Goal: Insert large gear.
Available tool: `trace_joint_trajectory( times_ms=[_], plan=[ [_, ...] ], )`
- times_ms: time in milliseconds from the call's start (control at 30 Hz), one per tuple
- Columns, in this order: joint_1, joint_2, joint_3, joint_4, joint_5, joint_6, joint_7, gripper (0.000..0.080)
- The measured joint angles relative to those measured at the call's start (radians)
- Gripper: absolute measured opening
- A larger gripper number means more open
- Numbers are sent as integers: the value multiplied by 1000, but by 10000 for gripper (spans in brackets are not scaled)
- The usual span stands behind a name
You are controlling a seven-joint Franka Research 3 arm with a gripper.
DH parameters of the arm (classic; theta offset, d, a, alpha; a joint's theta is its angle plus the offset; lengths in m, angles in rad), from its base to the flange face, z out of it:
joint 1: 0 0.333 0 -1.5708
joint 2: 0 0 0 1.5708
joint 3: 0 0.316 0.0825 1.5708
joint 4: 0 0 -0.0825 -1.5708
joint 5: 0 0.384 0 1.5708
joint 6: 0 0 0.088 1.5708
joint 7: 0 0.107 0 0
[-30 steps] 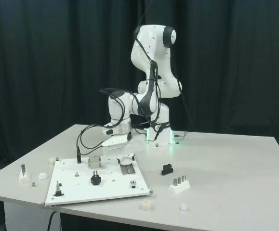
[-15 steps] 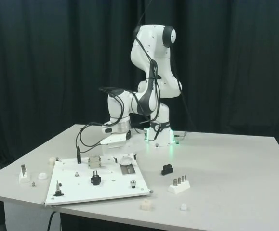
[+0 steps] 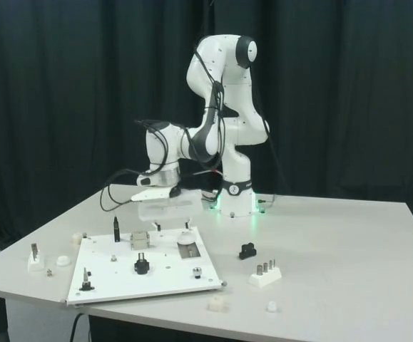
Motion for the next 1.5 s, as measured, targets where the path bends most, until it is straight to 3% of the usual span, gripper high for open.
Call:
trace_joint_trajectory(
  times_ms=[200,400,1500],
  plan=[
    [0,-17,-32,0,0,-5,128,800],
    [0,-27,-40,0,0,-18,200,800],
    [27,-8,-34,-13,1,-34,297,800]
  ],
)
